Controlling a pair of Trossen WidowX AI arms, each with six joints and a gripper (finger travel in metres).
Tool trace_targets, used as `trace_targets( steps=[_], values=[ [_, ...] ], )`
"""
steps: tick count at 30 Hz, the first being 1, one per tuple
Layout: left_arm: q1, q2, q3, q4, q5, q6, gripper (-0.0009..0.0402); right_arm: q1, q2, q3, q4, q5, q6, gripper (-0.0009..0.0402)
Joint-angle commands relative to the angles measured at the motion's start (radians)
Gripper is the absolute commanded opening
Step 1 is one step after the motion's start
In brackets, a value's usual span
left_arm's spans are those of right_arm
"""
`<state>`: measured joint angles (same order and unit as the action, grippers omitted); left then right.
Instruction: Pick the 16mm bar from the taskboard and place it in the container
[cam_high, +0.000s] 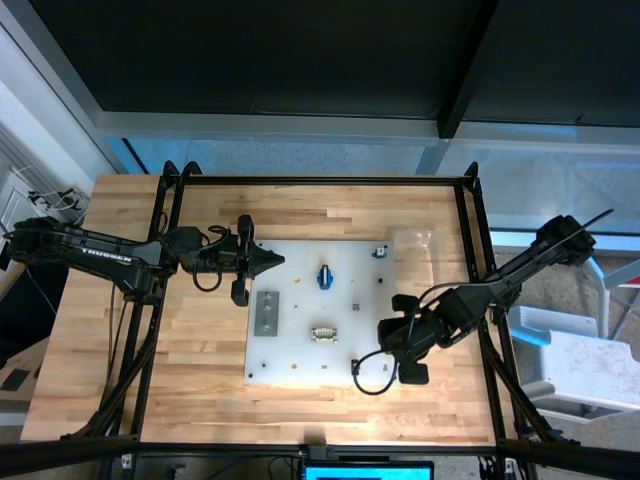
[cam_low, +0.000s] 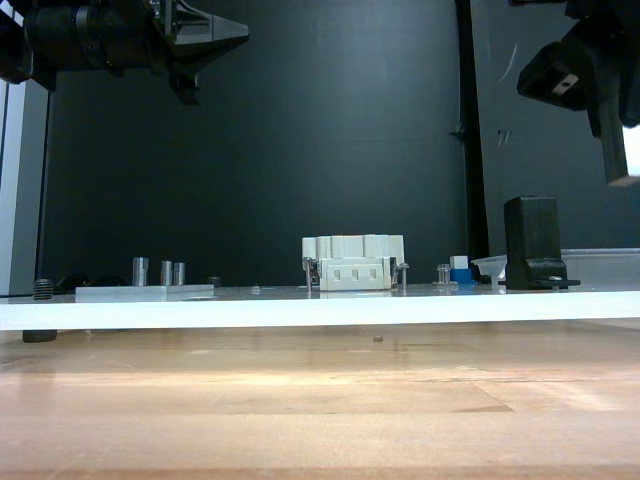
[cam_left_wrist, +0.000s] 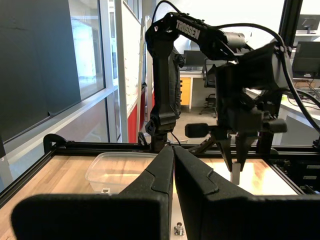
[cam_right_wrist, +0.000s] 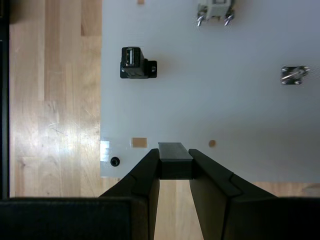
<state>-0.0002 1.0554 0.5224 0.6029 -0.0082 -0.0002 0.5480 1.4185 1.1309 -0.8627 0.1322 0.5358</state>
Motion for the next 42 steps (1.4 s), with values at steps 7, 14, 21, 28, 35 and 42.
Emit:
trace_targets(
  steps=[7,14,21,28,35,42],
  values=[
    [0.000,0.000,0.000,0.000,0.000,0.000,0.0000,-0.036,-0.089,-0.001,-0.014,-0.001,-0.025,0.0032],
    [0.000,0.000,0.000,0.000,0.000,0.000,0.0000,-0.058,-0.105,-0.001,-0.019,-0.001,-0.047,0.0032],
    [0.000,0.000,0.000,0.000,0.000,0.000,0.0000,-0.130,-0.132,-0.008,-0.089,-0.003,-0.048,0.0032],
    [0.000,0.000,0.000,0.000,0.000,0.000,0.0000,-0.256,-0.192,-0.076,-0.120,-0.003,-0.079,0.0032],
    [0.000,0.000,0.000,0.000,0.000,0.000,0.0000,-0.366,-0.256,-0.146,-0.125,-0.006,-0.126,0.0032],
    [0.000,0.000,0.000,0.000,0.000,0.000,0.0000,-0.501,-0.307,-0.220,-0.126,-0.055,-0.169,0.0032]
  ],
)
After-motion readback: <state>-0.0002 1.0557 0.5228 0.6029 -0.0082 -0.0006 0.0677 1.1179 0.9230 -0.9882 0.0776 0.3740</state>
